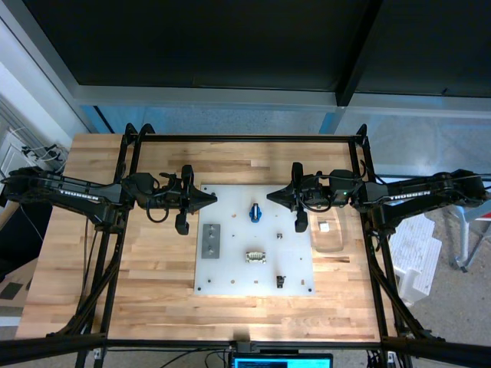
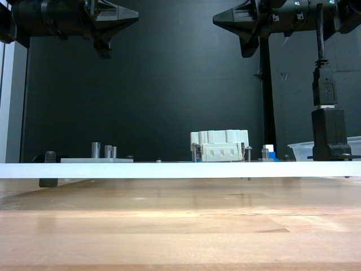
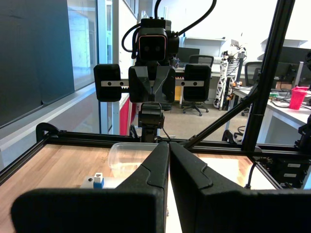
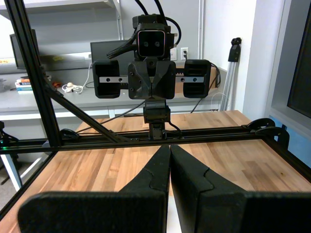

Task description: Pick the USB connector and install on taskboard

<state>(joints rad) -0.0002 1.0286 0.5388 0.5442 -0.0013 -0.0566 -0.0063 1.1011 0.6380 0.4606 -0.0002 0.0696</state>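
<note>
The taskboard [image 1: 230, 276] is a flat white plate in the middle of the table. At its near right, the dark USB connector [image 2: 324, 93] stands upright in the small black socket [image 2: 329, 135], which also shows from above [image 1: 281, 280]. A thin dark cable rises from the connector. My left gripper [image 1: 212, 198] hangs high over the board's far left edge, shut and empty, its tip seen from the table's level [image 2: 135, 18]. Facing it, my right gripper [image 1: 270, 196] hovers over the far middle, also shut and empty [image 2: 215, 21]. Neither touches anything.
The board bears a blue knob [image 1: 255, 212], a grey two-hole block [image 1: 210, 239] and a silvery connector [image 1: 255, 257]. A clear shallow tray [image 1: 331, 244] with a small white piece [image 1: 324, 227] lies right of the board. A black frame [image 1: 245, 138] rings the table.
</note>
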